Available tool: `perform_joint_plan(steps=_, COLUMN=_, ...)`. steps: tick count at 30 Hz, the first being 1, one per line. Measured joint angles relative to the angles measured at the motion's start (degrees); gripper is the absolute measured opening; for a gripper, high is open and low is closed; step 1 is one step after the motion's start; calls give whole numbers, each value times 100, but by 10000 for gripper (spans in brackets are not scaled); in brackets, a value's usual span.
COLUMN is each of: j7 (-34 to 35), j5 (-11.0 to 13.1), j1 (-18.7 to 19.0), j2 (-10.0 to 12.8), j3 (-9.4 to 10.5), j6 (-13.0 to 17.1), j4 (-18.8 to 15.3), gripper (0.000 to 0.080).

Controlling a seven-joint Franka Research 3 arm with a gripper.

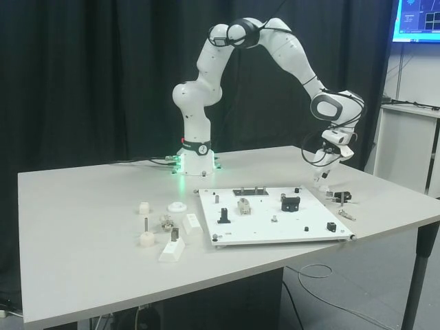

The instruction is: Remove round peg 3.

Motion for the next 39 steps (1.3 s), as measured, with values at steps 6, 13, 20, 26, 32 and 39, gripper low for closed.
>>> perform_joint_plan(steps=6, j7=0, j5=-196, j1=0, j2=-43, j3=-99, j6=-157, j4=70, gripper=800)
perform_joint_plan(steps=13, j7=-9, j5=-527, j1=-9, j2=-198, j3=-292, j6=-484, j4=150, gripper=800)
perform_joint_plan(steps=20, j7=-30, j5=-774, j1=-116, j2=-454, j3=-505, j6=-777, j4=155, gripper=800)
perform_joint_plan(steps=26, j7=-134, j5=-960, j1=-428, j2=-660, j3=-547, j6=-959, j4=121, gripper=800)
perform_joint_plan(steps=32, j7=-426, j5=-1119, j1=-861, j2=-829, j3=-541, j6=-1044, j4=54, gripper=800)
perform_joint_plan(steps=39, j7=-895, j5=-1182, j1=-1405, j2=-1010, j3=-529, j6=-1049, j4=-92, gripper=800)
